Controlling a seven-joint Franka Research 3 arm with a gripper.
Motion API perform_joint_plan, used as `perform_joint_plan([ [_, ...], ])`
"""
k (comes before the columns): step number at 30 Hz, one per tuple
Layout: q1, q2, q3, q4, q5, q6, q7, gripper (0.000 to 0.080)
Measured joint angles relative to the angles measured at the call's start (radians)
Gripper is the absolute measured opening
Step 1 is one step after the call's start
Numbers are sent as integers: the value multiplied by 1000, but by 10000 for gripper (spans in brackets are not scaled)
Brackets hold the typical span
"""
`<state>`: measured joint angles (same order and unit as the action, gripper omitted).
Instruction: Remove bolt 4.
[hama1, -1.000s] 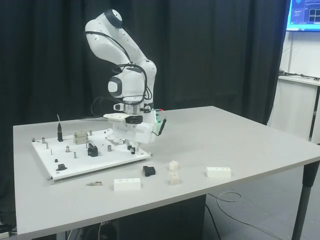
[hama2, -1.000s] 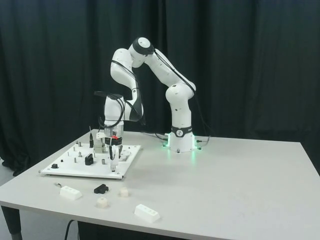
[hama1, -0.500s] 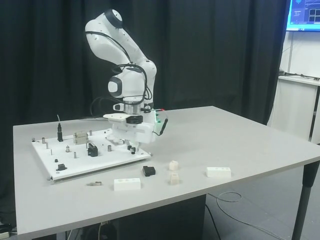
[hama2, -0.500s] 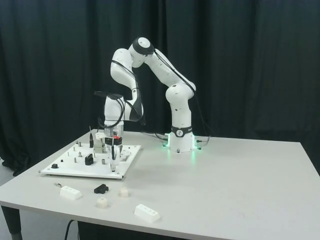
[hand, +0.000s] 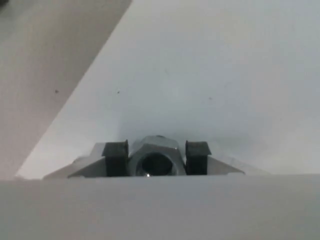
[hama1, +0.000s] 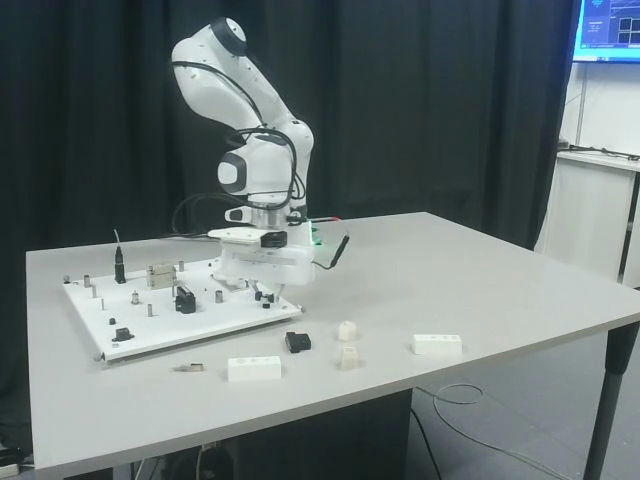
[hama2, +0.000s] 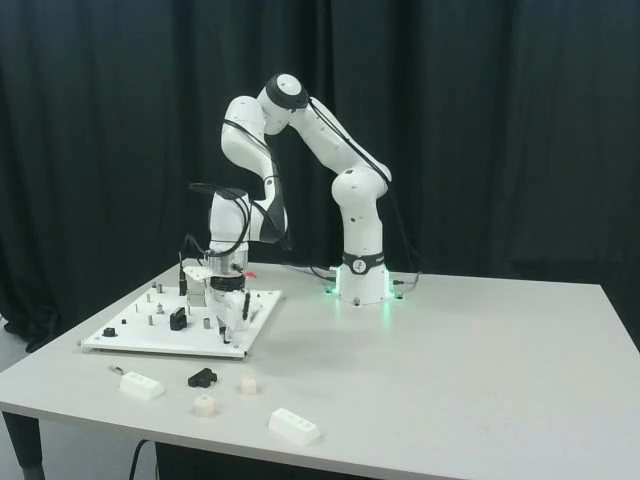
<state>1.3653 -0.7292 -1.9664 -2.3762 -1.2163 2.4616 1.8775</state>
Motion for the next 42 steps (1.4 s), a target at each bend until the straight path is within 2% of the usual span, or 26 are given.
perform_joint_plan([
  [13, 2, 2, -1, 1, 6, -1, -354, 242],
  [22, 2, 0, -4, 6, 46, 1, -644, 242],
  [34, 2, -3, -7, 13, 89, 1, -1093, 242],
  [42, 3, -3, -6, 15, 105, -1, -1273, 242],
])
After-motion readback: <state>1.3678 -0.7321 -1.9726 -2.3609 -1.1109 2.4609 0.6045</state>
